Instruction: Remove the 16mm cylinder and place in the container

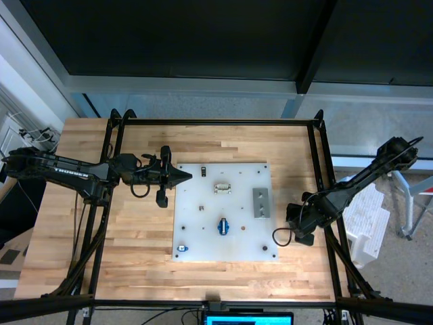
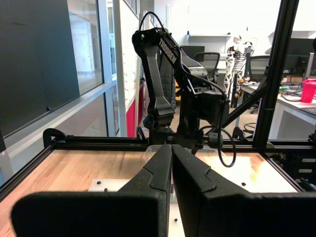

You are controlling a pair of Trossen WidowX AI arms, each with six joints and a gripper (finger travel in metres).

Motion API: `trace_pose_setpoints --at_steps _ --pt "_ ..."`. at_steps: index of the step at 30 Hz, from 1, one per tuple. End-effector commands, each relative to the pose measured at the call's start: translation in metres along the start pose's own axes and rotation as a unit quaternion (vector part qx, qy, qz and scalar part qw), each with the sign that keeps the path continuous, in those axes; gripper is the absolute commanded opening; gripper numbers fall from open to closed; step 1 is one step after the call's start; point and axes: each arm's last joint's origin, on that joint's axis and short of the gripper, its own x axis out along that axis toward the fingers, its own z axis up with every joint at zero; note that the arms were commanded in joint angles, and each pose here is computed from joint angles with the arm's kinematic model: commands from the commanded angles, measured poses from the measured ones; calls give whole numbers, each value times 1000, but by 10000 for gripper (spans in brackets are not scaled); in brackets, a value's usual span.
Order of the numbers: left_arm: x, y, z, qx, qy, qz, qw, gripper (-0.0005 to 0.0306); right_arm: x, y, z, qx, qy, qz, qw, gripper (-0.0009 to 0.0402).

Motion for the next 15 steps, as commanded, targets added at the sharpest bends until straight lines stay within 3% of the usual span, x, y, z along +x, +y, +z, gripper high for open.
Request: trace_pose_setpoints --at_steps 1,8,15 --pt "0 0 0 0 0 0 1000 0 -8 3 3 0 -11 12 1000 185" --pt "0 0 0 0 0 0 1000 0 -25 5 6 -1 -7 7 1000 308" --pt "0 0 0 0 0 0 1000 0 -59 5 8 -2 -10 3 1000 321"
